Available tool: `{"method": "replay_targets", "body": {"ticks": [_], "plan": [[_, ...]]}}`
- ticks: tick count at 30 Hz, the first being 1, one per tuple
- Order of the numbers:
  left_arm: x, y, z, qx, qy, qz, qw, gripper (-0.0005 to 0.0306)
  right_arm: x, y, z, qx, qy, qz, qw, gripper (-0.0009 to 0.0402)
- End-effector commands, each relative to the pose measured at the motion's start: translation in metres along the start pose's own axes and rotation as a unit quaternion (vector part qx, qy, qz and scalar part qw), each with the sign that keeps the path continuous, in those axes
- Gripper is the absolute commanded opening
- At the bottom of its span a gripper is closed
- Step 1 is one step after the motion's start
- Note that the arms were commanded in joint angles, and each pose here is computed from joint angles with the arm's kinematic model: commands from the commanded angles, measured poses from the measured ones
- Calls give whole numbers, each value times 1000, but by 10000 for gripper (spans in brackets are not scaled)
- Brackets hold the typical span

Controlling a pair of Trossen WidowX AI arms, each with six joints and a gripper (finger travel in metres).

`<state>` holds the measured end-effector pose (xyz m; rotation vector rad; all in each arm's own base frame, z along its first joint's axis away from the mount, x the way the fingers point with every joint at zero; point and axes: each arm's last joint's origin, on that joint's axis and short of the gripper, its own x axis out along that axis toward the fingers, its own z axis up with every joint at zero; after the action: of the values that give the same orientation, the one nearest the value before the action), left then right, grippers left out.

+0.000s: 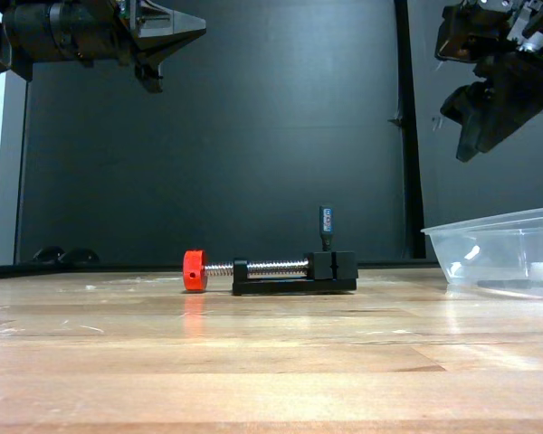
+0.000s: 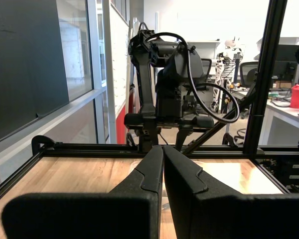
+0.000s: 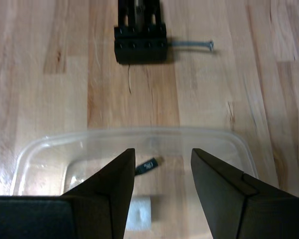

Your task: Remove the USB-C connector from taskboard and place in the container

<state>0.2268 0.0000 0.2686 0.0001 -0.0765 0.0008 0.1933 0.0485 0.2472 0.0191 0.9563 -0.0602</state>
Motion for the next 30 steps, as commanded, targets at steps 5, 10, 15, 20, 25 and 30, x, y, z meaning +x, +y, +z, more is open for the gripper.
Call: {"method": "replay_targets", "body": {"ticks": [5,10,15,20,25,30], "plan": [[0,0,0,0,0,0,1000,0,-10,-3,5,-2,-49,8,999,104],[0,0,0,0,0,0,1000,0,-19,-11,12,1,-100,7,995,23],[0,0,0,0,0,0,1000,0,-29,-21,21,-3,-158,4,987,9],[0,0,0,0,0,0,1000,0,-37,-28,28,-3,-210,-4,978,0],[0,0,0,0,0,0,1000,0,-39,-33,33,0,-268,27,963,0],[0,0,0,0,0,0,1000,0,-38,-40,33,8,-329,25,944,0]]}}
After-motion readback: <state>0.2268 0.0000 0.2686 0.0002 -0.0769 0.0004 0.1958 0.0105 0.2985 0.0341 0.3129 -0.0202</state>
